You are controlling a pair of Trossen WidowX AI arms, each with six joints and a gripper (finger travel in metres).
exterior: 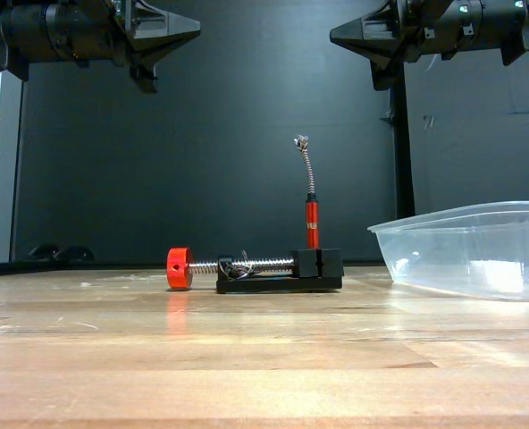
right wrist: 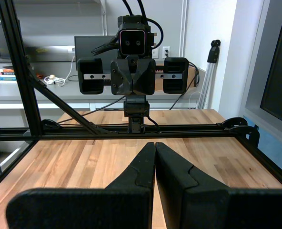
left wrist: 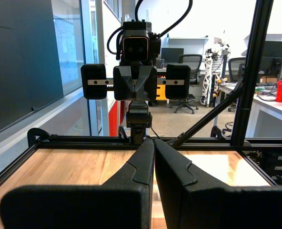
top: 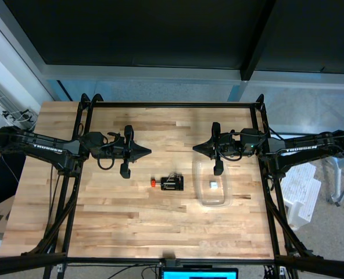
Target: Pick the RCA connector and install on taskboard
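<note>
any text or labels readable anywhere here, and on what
"TROSSEN": left arm; its left gripper, shut, hangs high over the table's left half.
"TROSSEN": right arm; its right gripper, shut, hangs high by the clear tray's far edge.
Papers on the floor right of the table: too small to read.
Taskboard: none.

Both arms reaching level inward, left gripper (top: pixel 147 152) hovering high above the taskboard (top: pixel 172 183), left of and beyond it, fingers pressing together, right gripper (top: pixel 196 147) hovering likewise to the taskboard's right, fingers touching, tips facing.
</note>
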